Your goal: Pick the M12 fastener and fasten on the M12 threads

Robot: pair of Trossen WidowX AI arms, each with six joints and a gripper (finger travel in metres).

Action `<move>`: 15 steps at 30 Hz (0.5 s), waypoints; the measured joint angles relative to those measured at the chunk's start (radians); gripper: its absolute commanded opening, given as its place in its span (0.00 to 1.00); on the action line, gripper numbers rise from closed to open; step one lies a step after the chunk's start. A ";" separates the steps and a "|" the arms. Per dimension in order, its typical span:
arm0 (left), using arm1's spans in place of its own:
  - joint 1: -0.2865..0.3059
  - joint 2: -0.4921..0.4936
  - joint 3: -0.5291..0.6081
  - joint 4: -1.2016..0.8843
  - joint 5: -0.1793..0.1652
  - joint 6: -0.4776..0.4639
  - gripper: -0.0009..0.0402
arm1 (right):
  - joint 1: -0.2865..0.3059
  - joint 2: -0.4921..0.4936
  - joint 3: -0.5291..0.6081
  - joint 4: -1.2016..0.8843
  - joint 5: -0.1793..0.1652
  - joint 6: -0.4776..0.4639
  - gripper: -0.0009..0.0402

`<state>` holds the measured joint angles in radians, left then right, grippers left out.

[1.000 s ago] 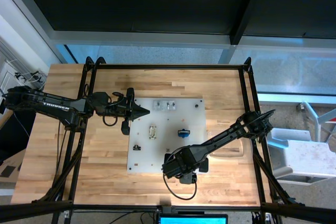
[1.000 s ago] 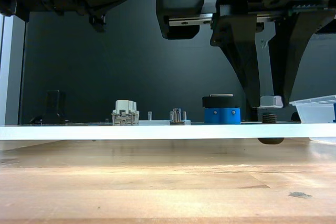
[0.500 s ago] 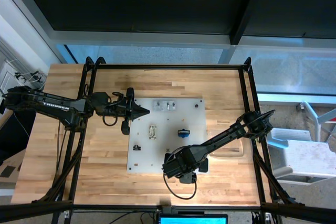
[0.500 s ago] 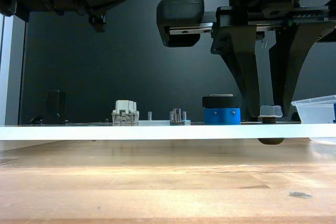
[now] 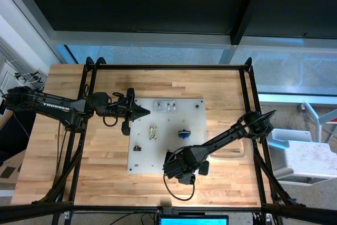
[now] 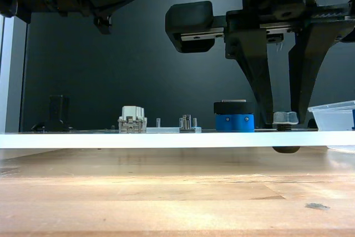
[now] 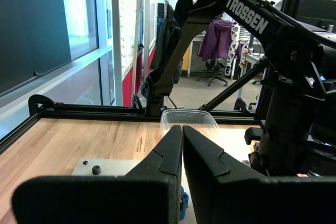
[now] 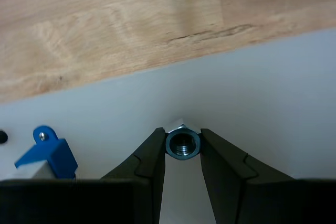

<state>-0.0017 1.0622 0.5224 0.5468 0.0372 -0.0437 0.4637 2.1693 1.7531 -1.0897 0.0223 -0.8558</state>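
Note:
The small silver nut (image 8: 182, 144) sits between the fingers (image 8: 148, 157) of my right gripper (image 6: 284, 121), which is shut on it. In the low view the nut (image 6: 285, 117) rests low on its black stud (image 6: 283, 127), with only a dark sliver of thread showing beneath it. From above, the right gripper (image 5: 185, 168) hangs over the near right part of the white board (image 5: 152, 156) and hides both nut and stud. My left gripper (image 5: 147, 111) hovers high over the board's far left edge, its fingers (image 7: 169, 145) pressed together on nothing.
A blue connector (image 6: 234, 121) stands just left of the right gripper's fingers. A grey connector (image 6: 132, 120) and a small silver post (image 6: 187, 121) stand mid-board. A clear tray (image 5: 227, 150) lies off the board's right side.
The right gripper came down with the nut. The nut went from hanging above the bare ribbed stud to sitting low on it. The left arm has not moved.

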 measured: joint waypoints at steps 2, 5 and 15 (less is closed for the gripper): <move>0.000 0.000 0.000 0.000 0.000 0.000 0.02 | -0.002 0.000 0.000 0.000 0.000 0.059 0.03; 0.000 0.000 0.000 0.000 0.000 0.000 0.02 | -0.003 0.000 -0.001 0.000 -0.001 0.196 0.03; 0.000 0.000 0.000 0.000 0.000 0.000 0.02 | -0.005 0.000 -0.001 0.001 -0.001 0.880 0.03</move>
<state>-0.0017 1.0622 0.5224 0.5468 0.0372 -0.0437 0.4591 2.1693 1.7519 -1.0885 0.0216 0.0238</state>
